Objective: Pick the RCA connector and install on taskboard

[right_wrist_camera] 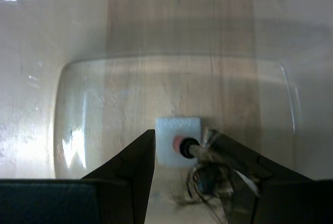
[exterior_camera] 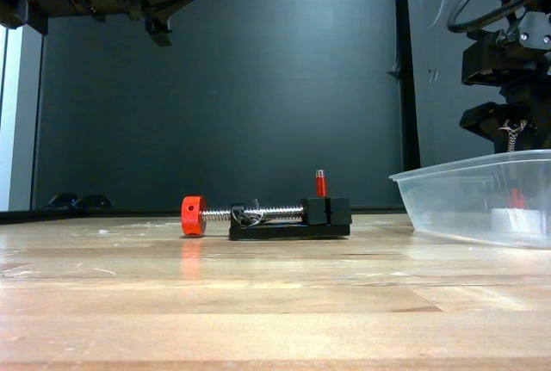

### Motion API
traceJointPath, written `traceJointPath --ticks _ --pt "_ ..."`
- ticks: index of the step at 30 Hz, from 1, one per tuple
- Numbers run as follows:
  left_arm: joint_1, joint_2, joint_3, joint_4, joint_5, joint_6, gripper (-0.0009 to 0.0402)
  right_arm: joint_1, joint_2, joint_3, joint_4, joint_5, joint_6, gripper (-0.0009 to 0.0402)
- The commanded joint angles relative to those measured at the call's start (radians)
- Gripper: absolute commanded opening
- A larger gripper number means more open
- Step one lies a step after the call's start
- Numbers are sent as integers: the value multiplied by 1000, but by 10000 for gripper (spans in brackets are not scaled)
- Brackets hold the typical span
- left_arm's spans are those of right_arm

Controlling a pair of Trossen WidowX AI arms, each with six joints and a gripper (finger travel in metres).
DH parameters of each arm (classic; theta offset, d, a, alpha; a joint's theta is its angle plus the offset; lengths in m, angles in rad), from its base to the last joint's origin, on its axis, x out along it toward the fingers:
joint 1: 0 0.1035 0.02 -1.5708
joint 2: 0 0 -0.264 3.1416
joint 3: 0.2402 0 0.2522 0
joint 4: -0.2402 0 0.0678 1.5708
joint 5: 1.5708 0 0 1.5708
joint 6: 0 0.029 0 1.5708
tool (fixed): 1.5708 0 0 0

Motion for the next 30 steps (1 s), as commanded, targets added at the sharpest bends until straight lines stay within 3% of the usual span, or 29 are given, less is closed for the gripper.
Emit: traceJointPath --ticks 1,9,30 --pt "0 0 0 0 0 0 0 -1 5 -8 10 -1 1 135" --pt "0 0 0 0 0 0 0 -1 3 -8 9 -1 5 120" --pt "0 0 0 0 0 0 0 -1 3 -8 8 -2 4 17"
